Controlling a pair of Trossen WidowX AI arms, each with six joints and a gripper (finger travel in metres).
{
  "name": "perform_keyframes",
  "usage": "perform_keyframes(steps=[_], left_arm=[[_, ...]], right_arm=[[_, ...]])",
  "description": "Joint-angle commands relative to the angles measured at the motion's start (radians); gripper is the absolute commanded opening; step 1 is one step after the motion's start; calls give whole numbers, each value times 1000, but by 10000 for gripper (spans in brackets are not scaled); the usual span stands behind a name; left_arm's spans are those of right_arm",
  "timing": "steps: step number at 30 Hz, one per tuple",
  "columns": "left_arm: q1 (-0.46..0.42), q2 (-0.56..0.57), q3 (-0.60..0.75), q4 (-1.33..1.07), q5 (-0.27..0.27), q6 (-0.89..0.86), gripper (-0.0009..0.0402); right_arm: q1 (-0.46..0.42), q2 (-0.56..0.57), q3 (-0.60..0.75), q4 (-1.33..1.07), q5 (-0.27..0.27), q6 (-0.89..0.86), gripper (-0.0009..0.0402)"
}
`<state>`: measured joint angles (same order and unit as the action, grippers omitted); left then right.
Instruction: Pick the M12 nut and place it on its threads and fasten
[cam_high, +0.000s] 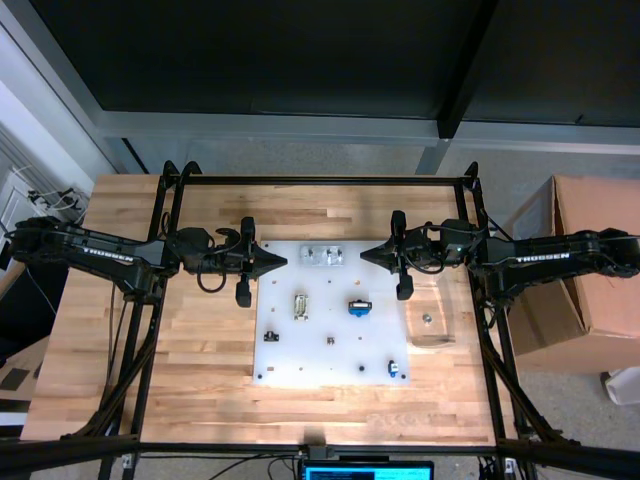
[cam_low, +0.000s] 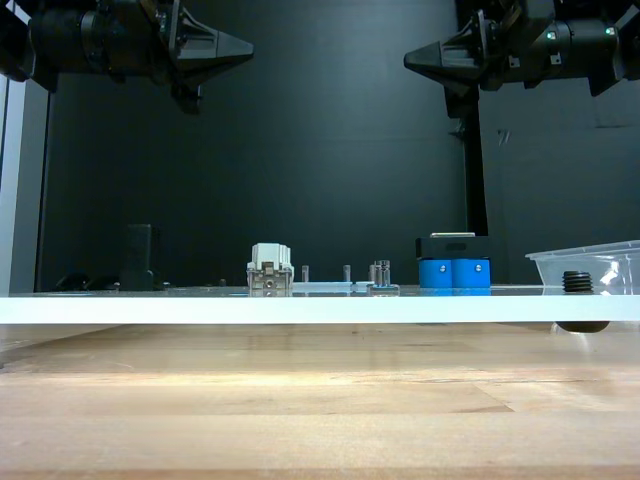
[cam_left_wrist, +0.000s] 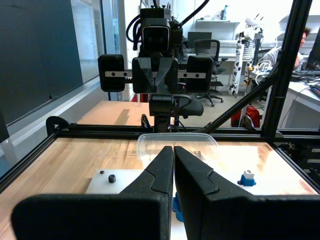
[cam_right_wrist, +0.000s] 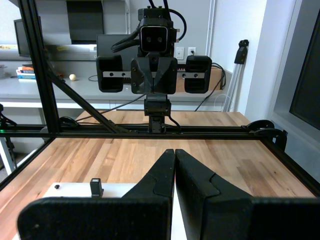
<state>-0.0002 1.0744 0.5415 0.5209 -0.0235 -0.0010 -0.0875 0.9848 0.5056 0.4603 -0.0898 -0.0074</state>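
Note:
The small silver nut (cam_high: 426, 319) lies free inside the clear tray (cam_high: 445, 300), just off the white board's (cam_high: 285, 360) right edge. Its black ribbed stud (cam_high: 360, 366) stands bare near the board's near right edge; in the low view the stud (cam_low: 577, 282) shows its ribs with nothing on top. My left gripper (cam_high: 283, 262) hovers high over the board's far left edge, shut and holding nothing. Facing it, my right gripper (cam_high: 362, 255) hangs over the far right part of the board, shut and holding nothing. Both point inward, well above the board.
The board carries a blue block (cam_high: 358, 307), a white connector (cam_high: 300, 306), a clear piece (cam_high: 322, 256) at the far edge and a small blue part (cam_high: 395, 370) at the near right. A black frame (cam_high: 320, 181) surrounds the table. A cardboard box (cam_high: 580, 270) stands to the right.

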Motion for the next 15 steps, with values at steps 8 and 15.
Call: perform_keyframes(steps=[8, 15], left_arm=[[0, 0, 0, 0, 0, 0, 0], [0, 0, 0, 0, 0, 0, 0]], right_arm=[[0, 1, 2, 0, 1, -1, 0], [0, 1, 2, 3, 2, -33, 0]])
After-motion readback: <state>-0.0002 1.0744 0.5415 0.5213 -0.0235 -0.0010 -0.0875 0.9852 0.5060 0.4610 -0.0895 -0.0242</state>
